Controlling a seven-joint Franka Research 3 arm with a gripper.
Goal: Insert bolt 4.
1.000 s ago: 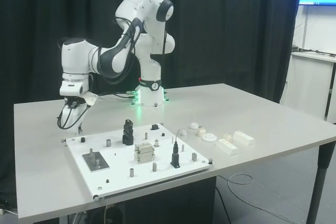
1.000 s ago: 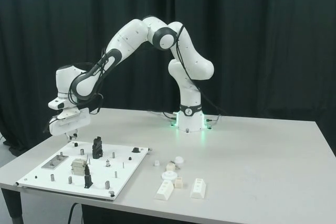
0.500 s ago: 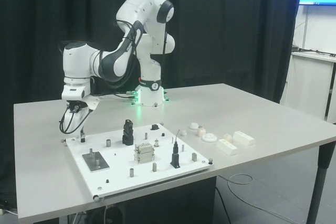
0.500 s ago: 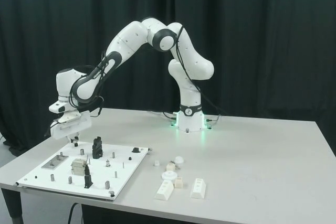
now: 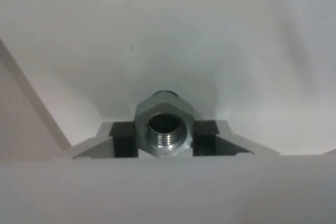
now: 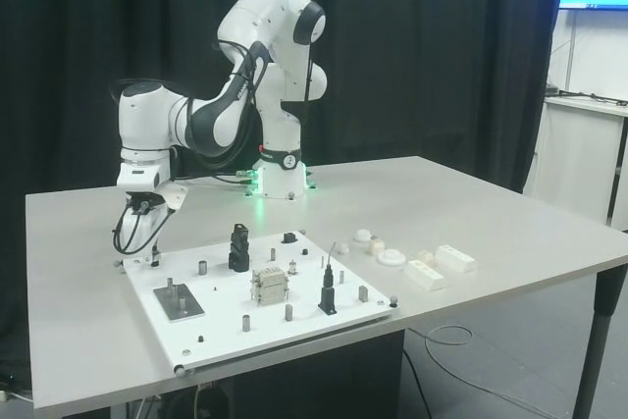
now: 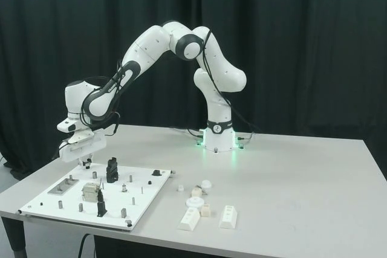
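In the wrist view a grey hex-headed bolt [image 5: 164, 129] with a threaded hollow in its head sits between the two black finger pads [image 5: 123, 140], which press on its flats. My gripper [image 5: 164, 142] is shut on it. In the room views the gripper [image 6: 152, 250] [image 7: 84, 160] hangs low over the far left corner of the white assembly board [image 6: 226, 326] [image 7: 145, 200]. The bolt's shaft and whatever lies under it are hidden, so I cannot tell whether it touches the board.
On the board stand a black block [image 6: 238, 245], a grey metal plate [image 6: 178, 301], a grey connector [image 6: 268, 285], a second black upright piece [image 6: 327, 293] and several small pegs. White parts [image 6: 440, 264] lie on the grey table [image 6: 510, 213] right of the board.
The gripper has shifted a little to the right and slightly lower over the board's far left corner, and the forearm now stands steeper. Nothing on the board has moved.
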